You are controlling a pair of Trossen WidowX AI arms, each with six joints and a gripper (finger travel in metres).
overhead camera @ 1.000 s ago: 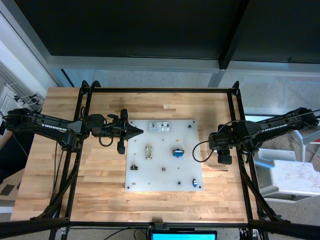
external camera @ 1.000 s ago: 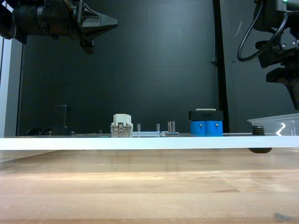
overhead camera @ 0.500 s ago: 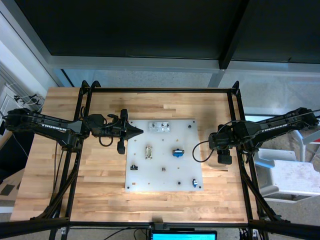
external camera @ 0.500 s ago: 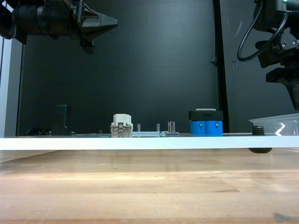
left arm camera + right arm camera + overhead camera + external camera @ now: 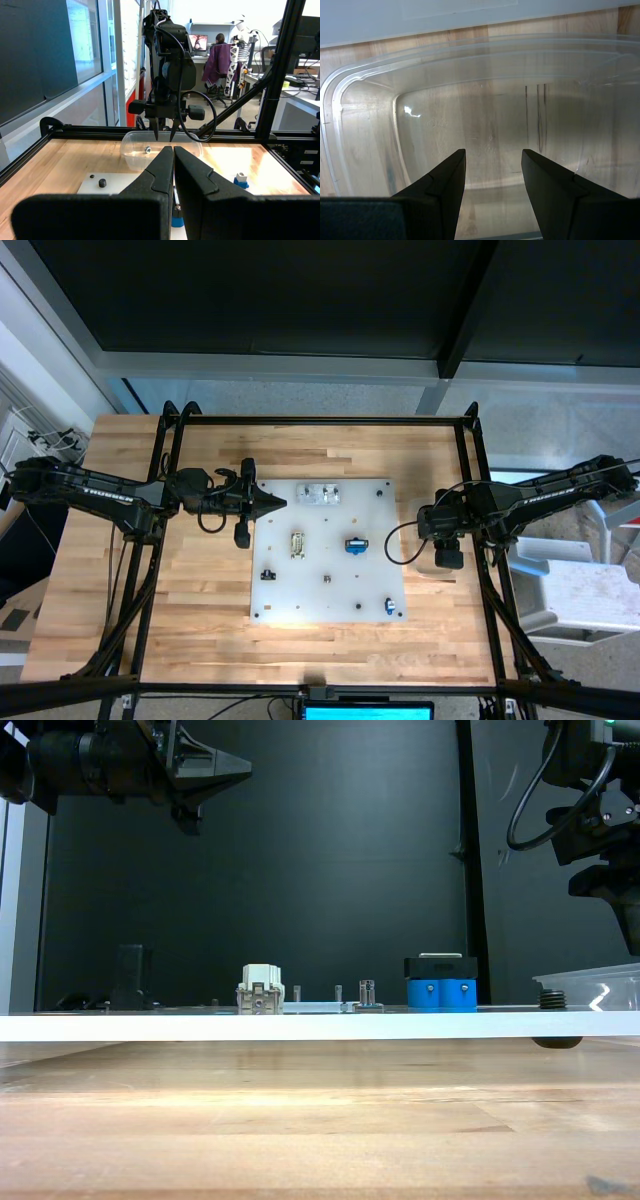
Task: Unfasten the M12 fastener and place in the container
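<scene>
The right gripper (image 5: 493,152) hangs over the container (image 5: 350,85), its fingers (image 5: 445,175) spread apart and holding nothing. The container stands on the table (image 5: 200,640), just off the right edge of the white board (image 5: 300,600). The silver M12 nut (image 5: 148,148) lies loose on the container's floor, below those fingers. The black stud (image 5: 551,1001) shows bare ribs near the board's near right edge. The left gripper (image 5: 280,503) hovers high over the board's left edge, fingers pressed together and empty.
</scene>
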